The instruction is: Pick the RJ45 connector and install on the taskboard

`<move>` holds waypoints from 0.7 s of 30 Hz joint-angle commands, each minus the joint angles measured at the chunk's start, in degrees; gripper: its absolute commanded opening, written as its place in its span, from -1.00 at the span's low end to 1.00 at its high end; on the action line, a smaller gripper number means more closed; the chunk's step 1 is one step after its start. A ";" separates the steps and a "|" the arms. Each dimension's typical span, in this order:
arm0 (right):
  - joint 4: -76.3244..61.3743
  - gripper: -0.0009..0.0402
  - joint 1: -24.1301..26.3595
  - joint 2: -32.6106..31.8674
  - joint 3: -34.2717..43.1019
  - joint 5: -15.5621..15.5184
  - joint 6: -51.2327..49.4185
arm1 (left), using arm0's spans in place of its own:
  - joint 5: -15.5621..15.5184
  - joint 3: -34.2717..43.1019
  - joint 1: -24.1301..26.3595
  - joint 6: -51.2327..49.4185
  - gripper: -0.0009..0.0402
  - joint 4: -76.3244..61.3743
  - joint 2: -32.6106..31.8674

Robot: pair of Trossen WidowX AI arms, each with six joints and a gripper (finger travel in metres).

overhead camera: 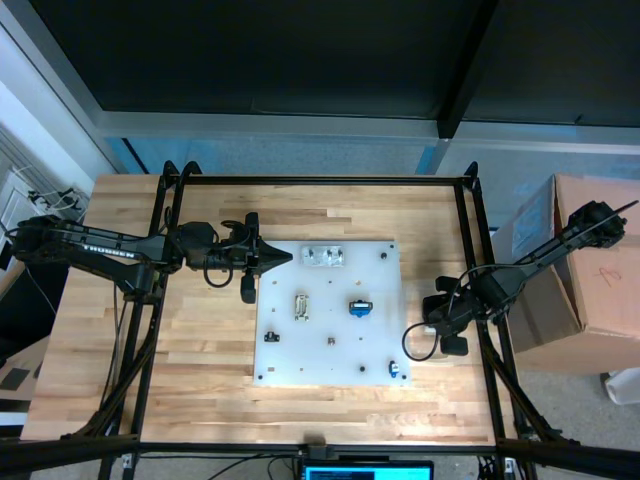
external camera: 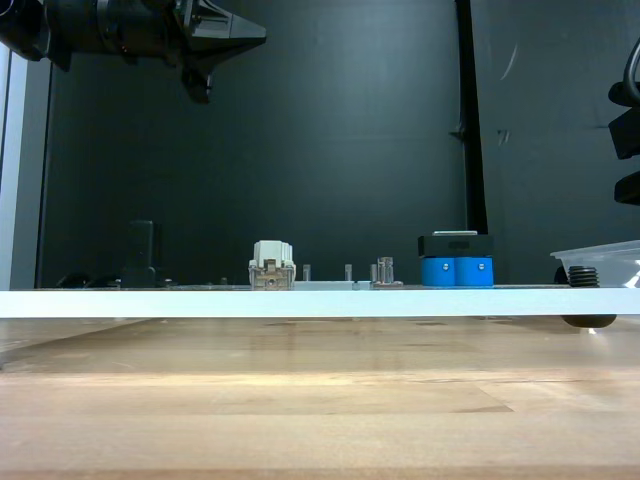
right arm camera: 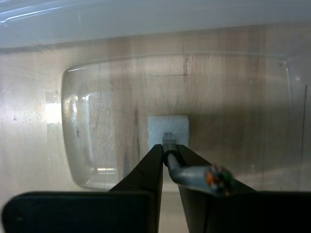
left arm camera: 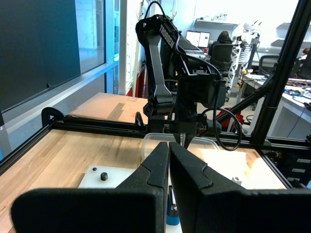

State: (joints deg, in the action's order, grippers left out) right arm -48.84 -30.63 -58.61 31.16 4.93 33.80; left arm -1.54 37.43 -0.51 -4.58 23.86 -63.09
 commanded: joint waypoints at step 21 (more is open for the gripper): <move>-9.44 -0.95 0.00 2.73 7.89 0.17 -1.79 | 0.00 0.02 0.00 0.00 -0.95 0.02 0.00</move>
